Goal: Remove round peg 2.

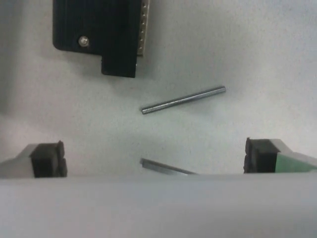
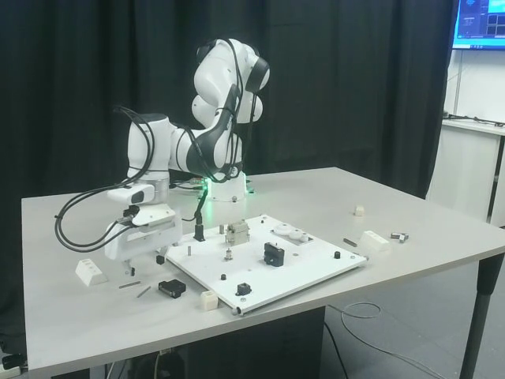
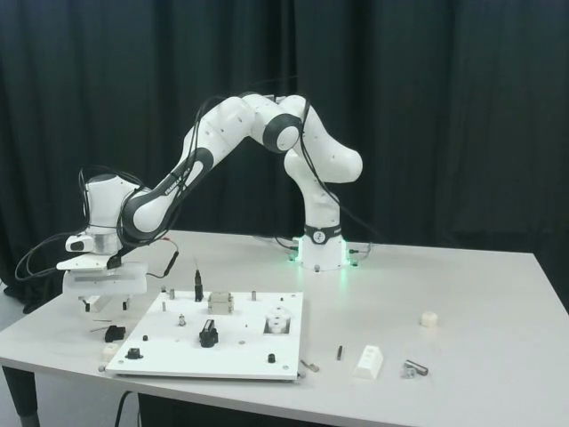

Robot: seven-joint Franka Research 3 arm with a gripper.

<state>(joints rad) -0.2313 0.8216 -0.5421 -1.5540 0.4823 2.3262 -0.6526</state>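
Metal peg: a thin round peg [image 1: 183,100] lies flat on the grey worktop [image 1: 267,54], loose and already out of the white board [image 2: 312,268], between the two fingertips in the wrist view and tilted across the line that joins them.
Second peg: another thin rod [image 1: 166,167] lies just nearer the wrist, partly hidden under the tool's own body; which of the two is round peg 2 I cannot tell.
Tool: the tool [image 1: 153,157] hangs low over the worktop beside the board, its fingers [image 1: 49,159] spread wide apart and holding nothing.
Nearby part: a black connector block [image 1: 101,34] rests on the worktop just beyond the peg, apart from it.
Step in hand, as I judge it: the peg appears set down off the board, so what remains is to clear away cleanly.
How to do it well: rise straight up with the fingers kept apart, so neither pad brushes a rod and sets it rolling.
Risk: a round rod on a flat top rolls easily; any sideways drift while low could push it toward the connector block or the board's edge.
Check: both rods should lie unmoved once the tool is clear.
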